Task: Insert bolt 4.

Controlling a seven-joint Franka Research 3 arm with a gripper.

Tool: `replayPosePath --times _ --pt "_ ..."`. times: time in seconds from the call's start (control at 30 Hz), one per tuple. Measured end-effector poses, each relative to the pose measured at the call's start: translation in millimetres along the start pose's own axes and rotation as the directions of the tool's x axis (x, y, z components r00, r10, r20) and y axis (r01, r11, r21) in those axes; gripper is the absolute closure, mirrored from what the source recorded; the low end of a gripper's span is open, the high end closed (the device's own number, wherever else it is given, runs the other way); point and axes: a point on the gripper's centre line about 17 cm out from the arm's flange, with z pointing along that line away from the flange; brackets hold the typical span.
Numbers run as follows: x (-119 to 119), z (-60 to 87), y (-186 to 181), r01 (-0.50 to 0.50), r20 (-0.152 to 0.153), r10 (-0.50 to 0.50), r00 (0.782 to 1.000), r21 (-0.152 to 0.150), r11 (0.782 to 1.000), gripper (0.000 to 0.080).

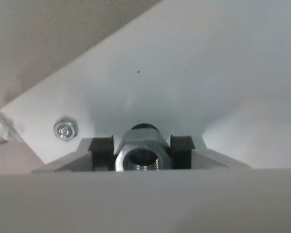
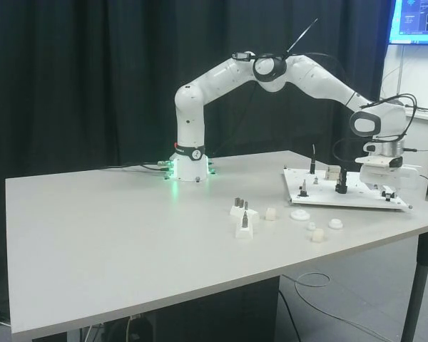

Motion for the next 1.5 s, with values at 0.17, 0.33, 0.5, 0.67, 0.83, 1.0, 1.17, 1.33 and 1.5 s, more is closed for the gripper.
replayPosePath --times 0.17,0.33,0.5,0.67,0.83,1.0,1.17,1.33,1.5 --pt "0.0 -0.2 0.1 -0.031 0.017 0.031 0.999 0.004 1.0 0.0557" --pt "0.0 -0.2 0.1 -0.056 0.032 0.056 0.998 0.006 0.998 0.0557" --pt "-0.2 -0.2 0.3 -0.078 0.047 0.077 0.996 0.006 0.997 0.0558" --pt "-0.6 -0.3 0.7 -0.102 0.062 0.101 0.993 0.006 0.995 0.0558" --pt "-0.4 -0.5 0.6 -0.114 0.066 0.113 0.991 0.009 0.993 0.0558" --pt "-0.9 -0.4 0.7 -0.116 0.064 0.115 0.991 0.011 0.993 0.0558" --pt "-1.1 -0.4 0.7 -0.115 0.06 0.114 0.992 0.013 0.993 0.0558" --pt "-1.3 -0.6 0.7 -0.112 0.055 0.111 0.992 0.015 0.994 0.0558" --pt "-1.7 -0.5 0.8 -0.108 0.051 0.107 0.993 0.016 0.994 0.0558"
